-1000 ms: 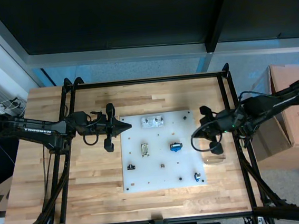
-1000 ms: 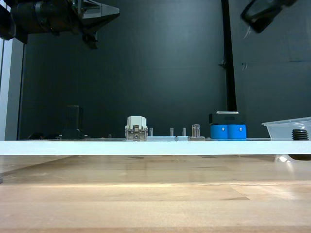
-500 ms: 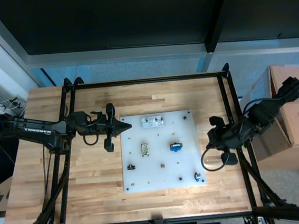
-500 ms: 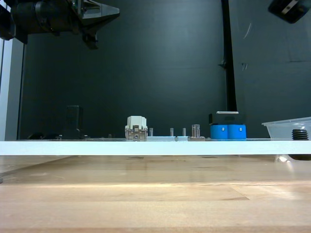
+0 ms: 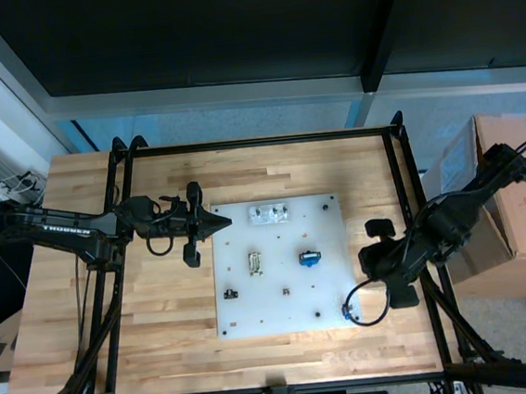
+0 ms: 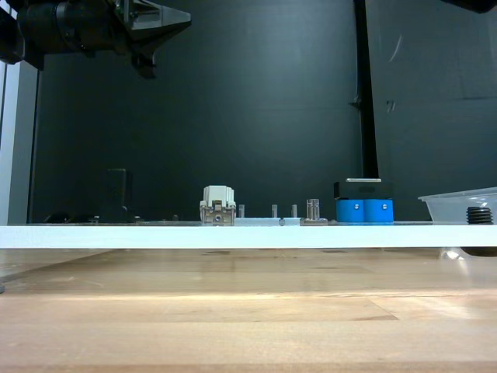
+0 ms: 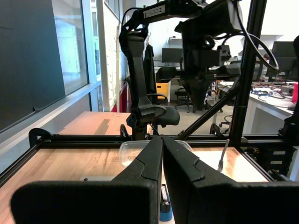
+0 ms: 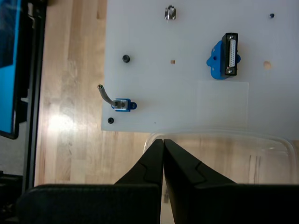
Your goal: Remove the RJ45 connector from the taskboard and place in the container
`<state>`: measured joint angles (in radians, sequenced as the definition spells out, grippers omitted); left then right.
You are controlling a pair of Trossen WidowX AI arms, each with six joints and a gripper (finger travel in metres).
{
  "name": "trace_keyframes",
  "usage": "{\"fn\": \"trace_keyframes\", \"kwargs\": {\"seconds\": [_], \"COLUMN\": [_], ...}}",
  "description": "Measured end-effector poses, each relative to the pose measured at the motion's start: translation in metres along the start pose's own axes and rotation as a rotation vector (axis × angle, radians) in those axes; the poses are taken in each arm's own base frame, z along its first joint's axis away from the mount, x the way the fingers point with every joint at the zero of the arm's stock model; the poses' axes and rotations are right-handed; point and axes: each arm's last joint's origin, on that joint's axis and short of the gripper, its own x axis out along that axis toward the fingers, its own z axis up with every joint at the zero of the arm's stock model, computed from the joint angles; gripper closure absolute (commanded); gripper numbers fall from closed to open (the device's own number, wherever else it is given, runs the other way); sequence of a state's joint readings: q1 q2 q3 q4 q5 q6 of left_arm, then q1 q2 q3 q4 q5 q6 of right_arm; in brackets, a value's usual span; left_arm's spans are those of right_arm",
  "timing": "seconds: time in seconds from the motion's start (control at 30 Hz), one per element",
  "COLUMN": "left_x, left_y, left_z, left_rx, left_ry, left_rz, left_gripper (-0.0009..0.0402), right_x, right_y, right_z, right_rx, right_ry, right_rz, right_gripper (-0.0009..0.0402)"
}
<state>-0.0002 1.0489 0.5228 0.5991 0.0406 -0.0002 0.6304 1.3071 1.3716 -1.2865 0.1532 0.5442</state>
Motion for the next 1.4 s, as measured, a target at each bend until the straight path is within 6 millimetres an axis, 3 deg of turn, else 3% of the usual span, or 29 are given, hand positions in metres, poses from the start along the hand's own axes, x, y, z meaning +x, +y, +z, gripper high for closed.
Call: {"fn": "trace_keyframes", "kwargs": {"seconds": [0.5, 1.0, 1.4], "left_x": [0.0, 0.0, 0.0], "left_y": [0.0, 0.0, 0.0], "left_z": [0.0, 0.0, 0.0], "left_rx": [0.0, 0.0, 0.0], "left_ry": [0.0, 0.001, 0.0], "left_rz": [0.0, 0.0, 0.0], "left_gripper": [0.0393, 0.0393, 0.0393], "right_x": [0.034, 0.075, 0.104], "right_y": [0.017, 0.034, 0.047], "right_z": [0.015, 0.021, 0.021], "right_rx": [-0.022, -0.023, -0.042], "right_ry": [0.117, 0.193, 0.237], "right_rz": [-0.041, -0.084, -0.079], "right_gripper": [0.0384, 0.0247, 0.0215]}}
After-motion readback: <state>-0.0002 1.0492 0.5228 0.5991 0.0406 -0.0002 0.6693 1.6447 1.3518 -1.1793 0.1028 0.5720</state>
